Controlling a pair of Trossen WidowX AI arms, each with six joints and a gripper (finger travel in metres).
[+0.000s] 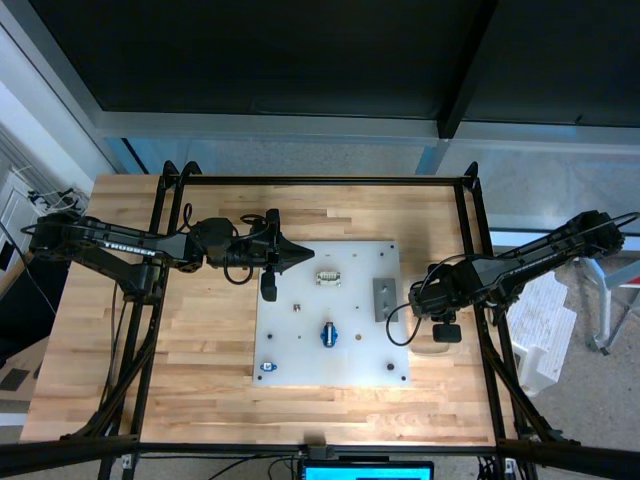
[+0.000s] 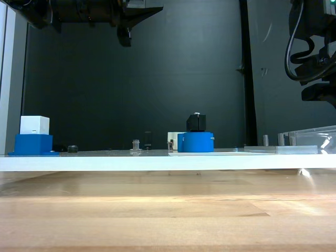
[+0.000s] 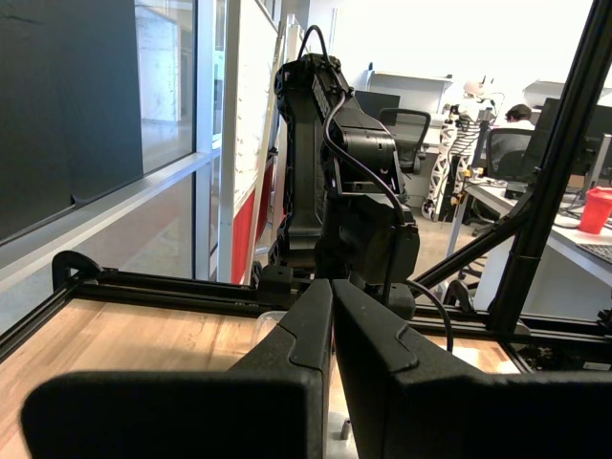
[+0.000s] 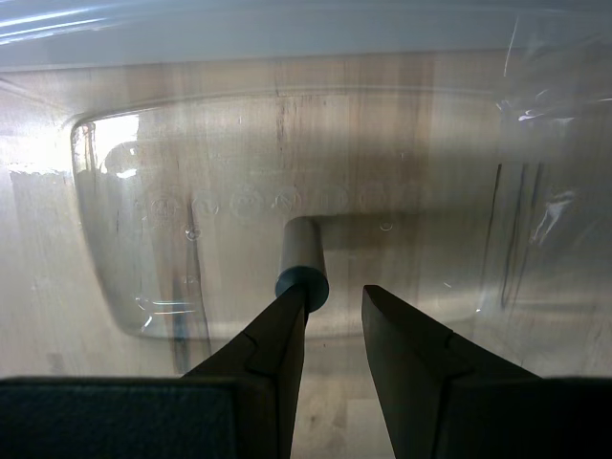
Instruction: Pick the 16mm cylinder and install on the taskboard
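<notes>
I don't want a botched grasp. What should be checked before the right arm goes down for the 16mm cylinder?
1. Right gripper open, above the clear tray: ok.
2. 16mm cylinder visible, lying in the tray: ok.
3. Cylinder centred between the fingers: not ok, it lies by one fingertip.
4. Left gripper shut, high over the taskboard's far edge, away from the tray: ok.
5. Which taskboard hole takes the cylinder: cannot tell.

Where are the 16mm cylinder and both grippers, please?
16mm cylinder [image 4: 304, 251]: right wrist view, grey side, in clear tray [image 4: 430, 249].
right gripper [image 4: 335, 292]: right wrist view, between fingertips, over that tray.
left gripper [image 1: 306, 254]: high view, fingertips, above taskboard [image 1: 300, 350].
</notes>
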